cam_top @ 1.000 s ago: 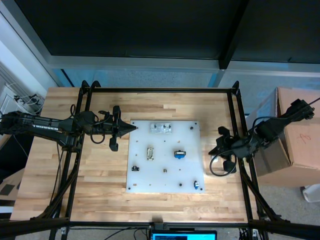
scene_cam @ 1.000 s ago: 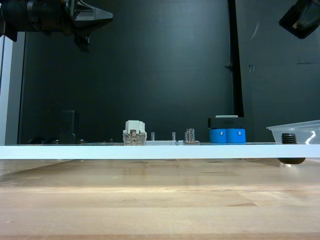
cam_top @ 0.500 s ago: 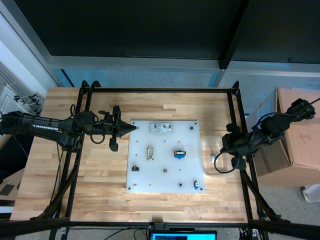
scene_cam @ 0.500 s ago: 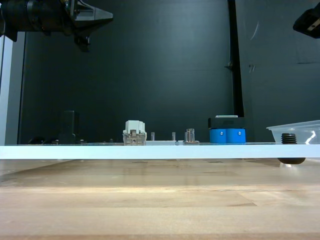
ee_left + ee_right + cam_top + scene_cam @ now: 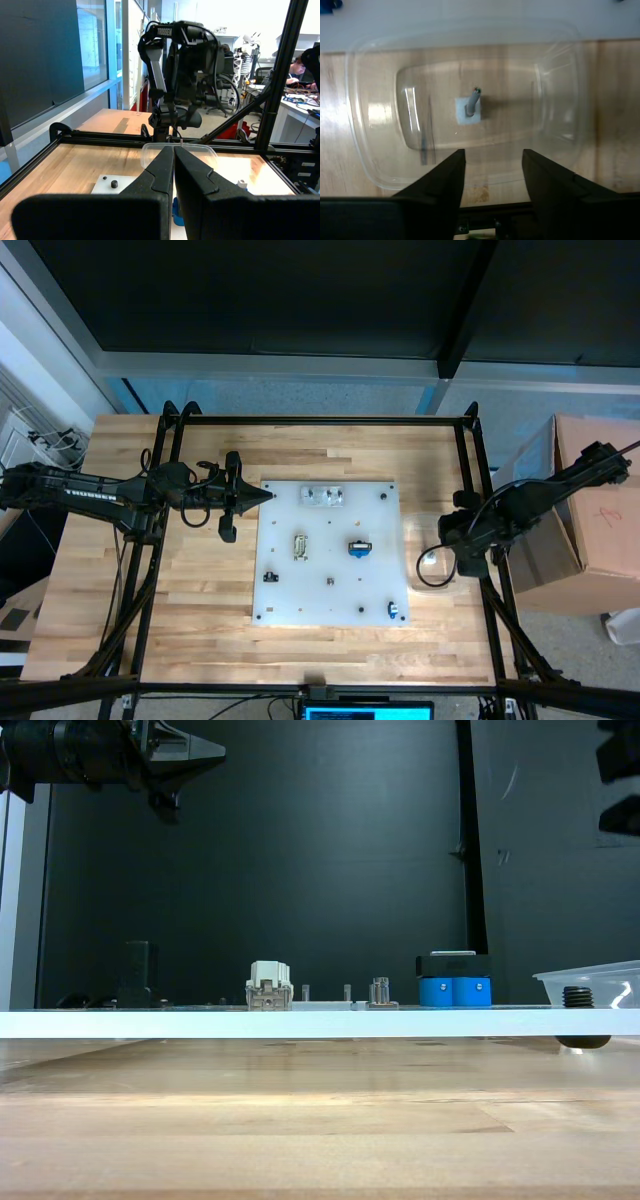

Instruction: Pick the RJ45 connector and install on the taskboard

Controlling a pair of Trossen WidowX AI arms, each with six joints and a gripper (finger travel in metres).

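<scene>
We find the RJ45 connector (image 5: pixel 468 112) lying free on the floor of the clear tray (image 5: pixel 560 100), just beside the taskboard (image 5: pixel 330 580) on the right arm's side and not yet in any seat. The right gripper (image 5: pixel 493 155) hangs above the tray, fingers spread and holding nothing. The connector lies ahead along the gripper's line, slightly off the midline toward one finger. Its grey stub appears to point back toward the camera, so we judge its long axis near upright. The left gripper (image 5: pixel 262 497) hovers at the board's left edge, fingers pressed together, empty, well apart from the tray. The right arm is plainly nearer.
</scene>
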